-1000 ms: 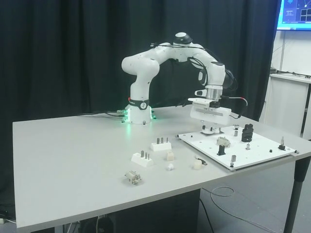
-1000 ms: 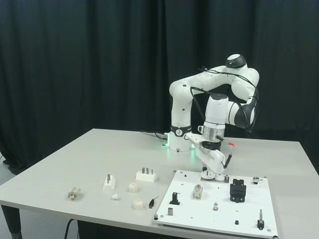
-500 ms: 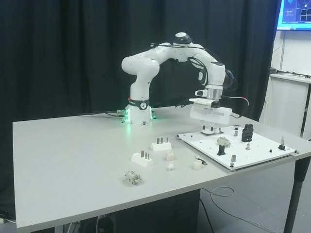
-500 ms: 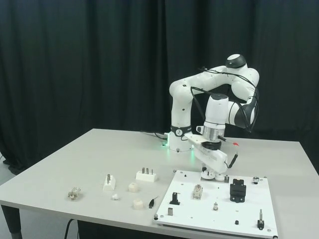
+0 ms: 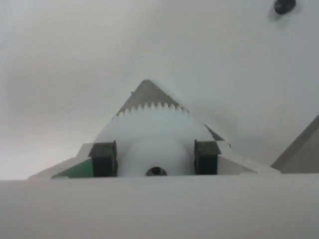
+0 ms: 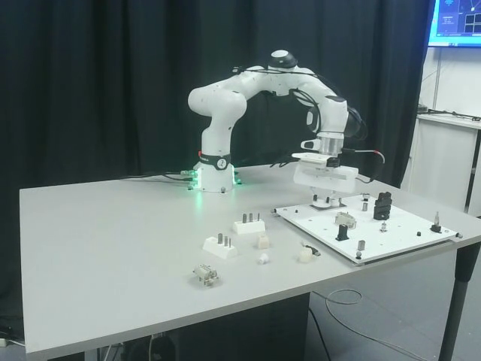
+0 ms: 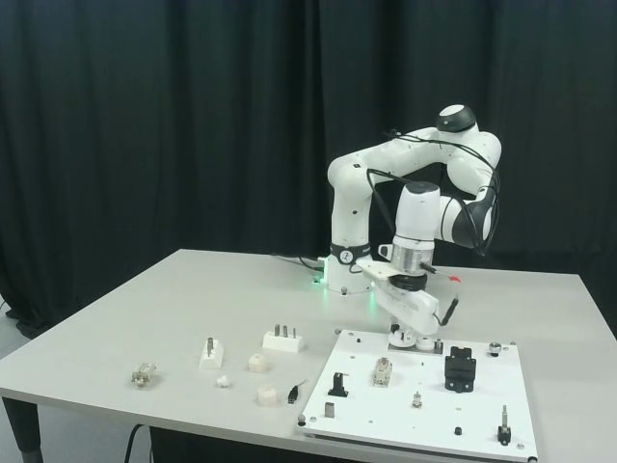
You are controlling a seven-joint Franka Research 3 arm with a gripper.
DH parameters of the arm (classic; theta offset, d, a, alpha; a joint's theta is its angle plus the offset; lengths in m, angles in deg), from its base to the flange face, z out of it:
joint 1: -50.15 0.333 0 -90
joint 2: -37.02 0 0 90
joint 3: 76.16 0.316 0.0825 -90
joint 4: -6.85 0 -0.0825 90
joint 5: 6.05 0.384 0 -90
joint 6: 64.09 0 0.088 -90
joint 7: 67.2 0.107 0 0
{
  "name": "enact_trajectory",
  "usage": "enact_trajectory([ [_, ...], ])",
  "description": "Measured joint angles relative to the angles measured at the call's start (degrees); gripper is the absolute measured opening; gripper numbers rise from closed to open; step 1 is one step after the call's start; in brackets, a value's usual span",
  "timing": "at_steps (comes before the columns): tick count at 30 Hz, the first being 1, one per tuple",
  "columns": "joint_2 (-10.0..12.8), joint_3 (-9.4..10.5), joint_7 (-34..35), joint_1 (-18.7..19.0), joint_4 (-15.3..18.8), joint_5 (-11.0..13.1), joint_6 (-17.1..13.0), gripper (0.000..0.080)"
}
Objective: Insert large gear.
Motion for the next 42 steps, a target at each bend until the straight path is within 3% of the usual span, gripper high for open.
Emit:
enact_trajectory([
  [8, -0.04, 0.02, 6.82, -0.14, 0.0, 0.06, 0.23, 0.0333],
  [15, -0.04, 0.03, 7.66, -0.15, -0.02, 0.07, 0.24, 0.0333],
  [29, -0.04, 1.45, 2.2, -0.86, -0.18, 1.31, -0.67, 0.0333],
  [42, -0.08, 1.31, -1.74, -0.86, -0.2, 1.41, -0.58, 0.0333],
])
